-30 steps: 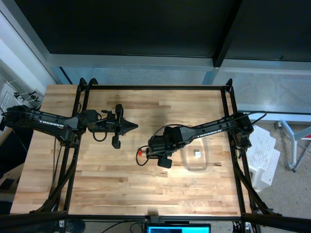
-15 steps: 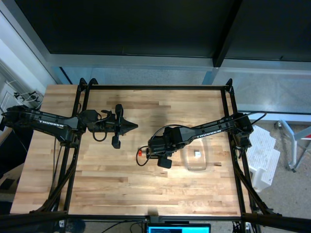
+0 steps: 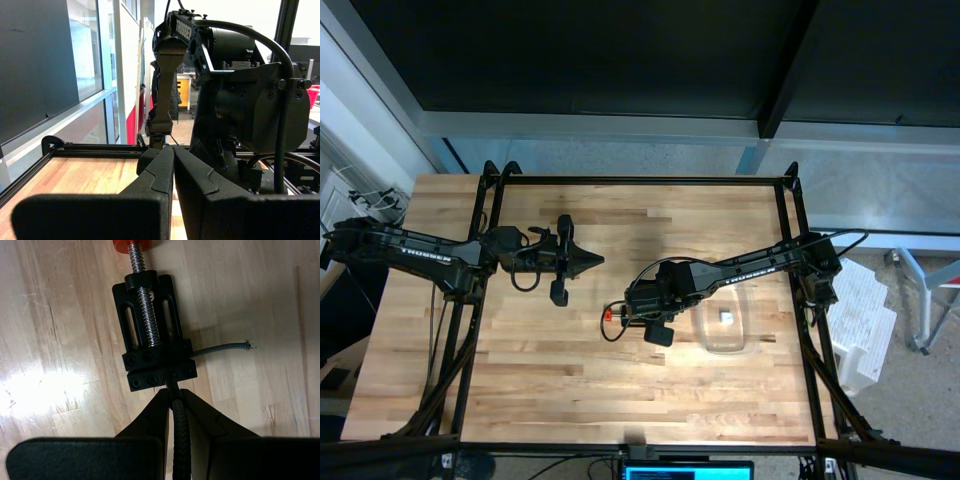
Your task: Pick the USB-C connector and install on taskboard
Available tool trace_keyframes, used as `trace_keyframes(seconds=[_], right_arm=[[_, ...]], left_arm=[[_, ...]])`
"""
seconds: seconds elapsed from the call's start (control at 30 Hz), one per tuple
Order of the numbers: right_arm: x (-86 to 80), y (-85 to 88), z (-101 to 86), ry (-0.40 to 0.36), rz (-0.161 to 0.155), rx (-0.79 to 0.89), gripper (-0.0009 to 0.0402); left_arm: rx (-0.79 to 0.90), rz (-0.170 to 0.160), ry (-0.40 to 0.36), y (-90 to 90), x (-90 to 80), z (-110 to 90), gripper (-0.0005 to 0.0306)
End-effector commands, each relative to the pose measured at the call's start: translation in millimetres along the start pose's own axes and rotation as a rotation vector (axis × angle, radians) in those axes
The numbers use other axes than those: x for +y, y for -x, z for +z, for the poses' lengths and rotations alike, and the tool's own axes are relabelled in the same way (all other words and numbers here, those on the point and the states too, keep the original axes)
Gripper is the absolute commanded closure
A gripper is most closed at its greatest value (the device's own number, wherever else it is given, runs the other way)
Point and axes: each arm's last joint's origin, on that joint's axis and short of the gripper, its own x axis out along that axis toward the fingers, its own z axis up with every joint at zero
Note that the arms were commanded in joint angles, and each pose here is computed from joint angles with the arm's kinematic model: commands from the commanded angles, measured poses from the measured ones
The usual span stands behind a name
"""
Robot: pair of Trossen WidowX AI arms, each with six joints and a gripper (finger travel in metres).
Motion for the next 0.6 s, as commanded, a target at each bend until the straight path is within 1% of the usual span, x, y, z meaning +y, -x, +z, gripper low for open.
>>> trace_keyframes(seconds=[0.03, 0.23, 0.33, 0.6], right_arm=[[0.5, 0.6, 0.2, 0.0, 0.003, -0.004, 0.0393], [0.8, 1.7, -0.2, 0.001, 0.004, -0.006, 0.0393], [1.3, 1.7, -0.5, 0.003, 0.011, -0.002, 0.0393], [2.0, 1.6, -0.6, 0.007, 0.011, -0.004, 0.0393]], left_arm=[[0.0, 0.0, 0.0, -0.1, 0.1, -0.1, 0.03], [0.0, 0.0, 0.0, -0.1, 0.0, 0.0, 0.03], [0.0, 0.0, 0.0, -0.1, 0.1, -0.1, 0.03], [0.0, 0.0, 0.0, -0.1, 0.1, 0.0, 0.03]])
